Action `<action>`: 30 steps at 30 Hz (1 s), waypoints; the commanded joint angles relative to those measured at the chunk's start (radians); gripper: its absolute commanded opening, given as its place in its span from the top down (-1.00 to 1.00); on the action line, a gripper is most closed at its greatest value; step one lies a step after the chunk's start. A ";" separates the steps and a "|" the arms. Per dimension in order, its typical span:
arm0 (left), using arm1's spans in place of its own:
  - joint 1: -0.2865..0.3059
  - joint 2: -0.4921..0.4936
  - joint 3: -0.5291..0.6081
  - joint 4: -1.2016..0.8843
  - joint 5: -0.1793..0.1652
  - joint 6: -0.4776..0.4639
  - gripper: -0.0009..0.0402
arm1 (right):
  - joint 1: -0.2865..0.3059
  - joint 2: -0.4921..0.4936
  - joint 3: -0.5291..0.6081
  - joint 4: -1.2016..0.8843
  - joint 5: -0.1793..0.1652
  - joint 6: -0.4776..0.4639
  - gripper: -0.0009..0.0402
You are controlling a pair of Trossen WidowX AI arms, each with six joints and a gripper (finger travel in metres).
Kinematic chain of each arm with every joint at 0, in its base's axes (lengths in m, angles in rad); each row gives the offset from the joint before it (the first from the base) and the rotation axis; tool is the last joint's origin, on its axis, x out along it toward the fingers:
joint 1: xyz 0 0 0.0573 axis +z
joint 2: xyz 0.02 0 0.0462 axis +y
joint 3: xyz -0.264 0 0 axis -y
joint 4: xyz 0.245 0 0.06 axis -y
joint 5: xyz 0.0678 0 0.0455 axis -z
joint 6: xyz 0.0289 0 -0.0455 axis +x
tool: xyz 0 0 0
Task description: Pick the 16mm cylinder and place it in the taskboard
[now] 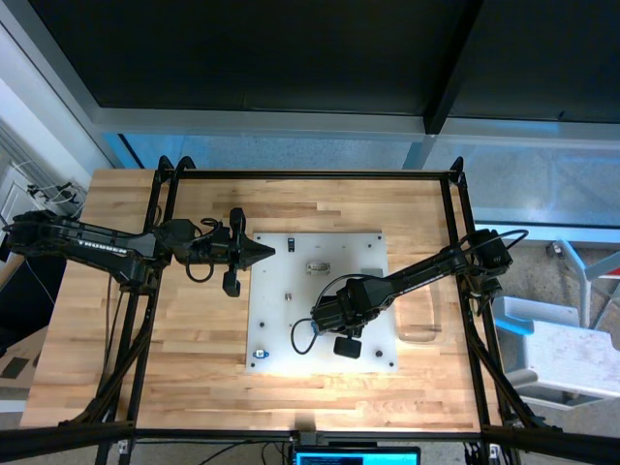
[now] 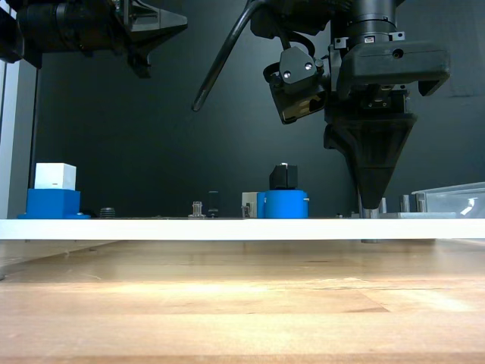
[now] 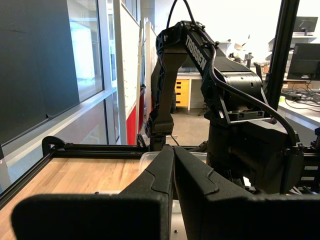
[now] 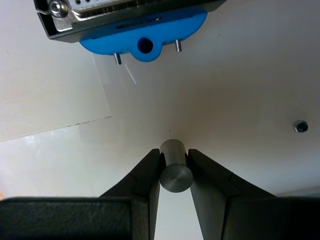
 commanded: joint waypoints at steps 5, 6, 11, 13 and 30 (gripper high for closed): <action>0.000 0.000 0.000 0.000 0.000 0.000 0.96 | 0.000 0.001 0.001 0.000 0.000 0.000 0.62; 0.000 0.000 0.000 0.000 0.000 0.000 0.96 | 0.000 0.000 0.001 0.000 0.000 0.001 0.56; 0.000 0.000 0.000 0.000 0.000 0.000 0.96 | 0.001 0.000 0.001 -0.001 0.001 0.002 0.24; 0.000 0.000 0.000 0.000 0.000 0.000 0.96 | 0.001 -0.003 0.001 -0.002 0.001 0.005 0.12; 0.000 0.000 0.000 0.000 0.000 0.000 0.96 | 0.001 -0.140 0.001 -0.104 0.002 0.004 -0.12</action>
